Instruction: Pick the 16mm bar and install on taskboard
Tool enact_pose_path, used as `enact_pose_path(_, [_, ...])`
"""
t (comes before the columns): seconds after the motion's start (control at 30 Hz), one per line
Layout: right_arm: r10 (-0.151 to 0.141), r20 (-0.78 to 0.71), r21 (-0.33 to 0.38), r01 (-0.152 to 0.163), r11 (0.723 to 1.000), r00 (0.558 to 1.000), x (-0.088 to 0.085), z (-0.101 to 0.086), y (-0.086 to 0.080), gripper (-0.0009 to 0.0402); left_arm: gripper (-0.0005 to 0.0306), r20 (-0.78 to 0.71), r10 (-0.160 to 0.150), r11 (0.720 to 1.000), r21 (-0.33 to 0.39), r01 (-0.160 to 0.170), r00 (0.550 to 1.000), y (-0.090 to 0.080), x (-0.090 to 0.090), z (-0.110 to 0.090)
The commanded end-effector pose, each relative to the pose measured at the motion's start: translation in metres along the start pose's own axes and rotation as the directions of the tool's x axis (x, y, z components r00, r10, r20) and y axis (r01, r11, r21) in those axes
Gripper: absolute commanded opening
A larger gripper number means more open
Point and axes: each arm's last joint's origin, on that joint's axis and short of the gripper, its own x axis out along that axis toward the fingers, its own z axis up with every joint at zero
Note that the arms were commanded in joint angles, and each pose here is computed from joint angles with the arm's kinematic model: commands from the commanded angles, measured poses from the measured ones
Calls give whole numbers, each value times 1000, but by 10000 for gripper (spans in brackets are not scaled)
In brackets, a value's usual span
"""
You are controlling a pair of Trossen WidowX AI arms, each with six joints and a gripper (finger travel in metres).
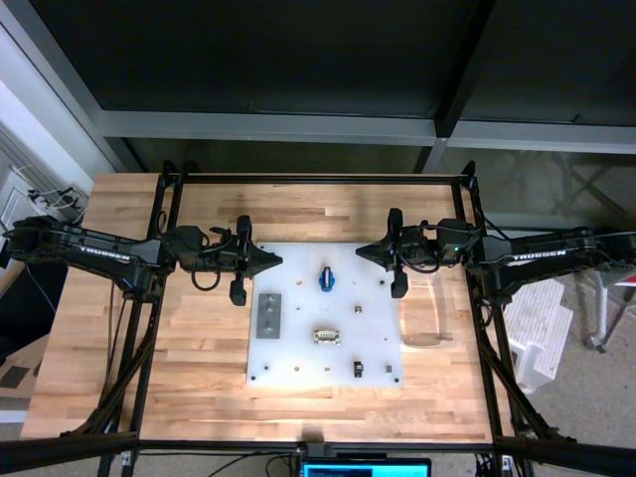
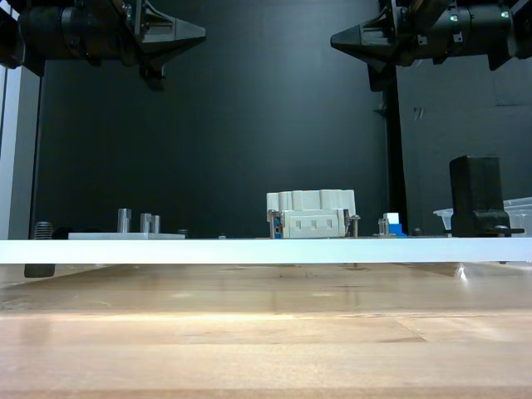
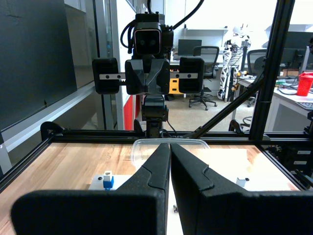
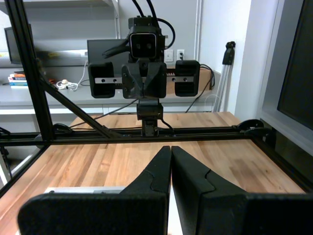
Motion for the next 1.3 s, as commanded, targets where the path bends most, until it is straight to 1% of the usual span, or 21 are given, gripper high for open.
enact_pose_path(0.03, [6, -3, 10, -6, 1000, 1000, 0, 0, 0, 0, 0, 1, 0, 1000, 0, 0, 1000, 0, 0, 0])
enact_pose_path(0.23, [9, -9, 10, -9, 1000, 1000, 0, -2, 1, 0, 0, 0, 0, 1000, 0, 0, 1000, 0, 0, 0])
enact_pose_path(0.33, [1, -11, 10, -1, 1000, 1000, 0, -3, 1, 0, 0, 1, 0, 1000, 0, 0, 1000, 0, 0, 0])
enact_pose_path(0.47, [3, -15, 11, -3, 1000, 1000, 0, -5, 1, 0, 0, 0, 0, 1000, 0, 0, 1000, 0, 0, 0])
enact_pose_path(1.3, [3, -8, 10, -3, 1000, 1000, 0, -4, 1, 0, 0, 0, 0, 1000, 0, 0, 1000, 0, 0, 0])
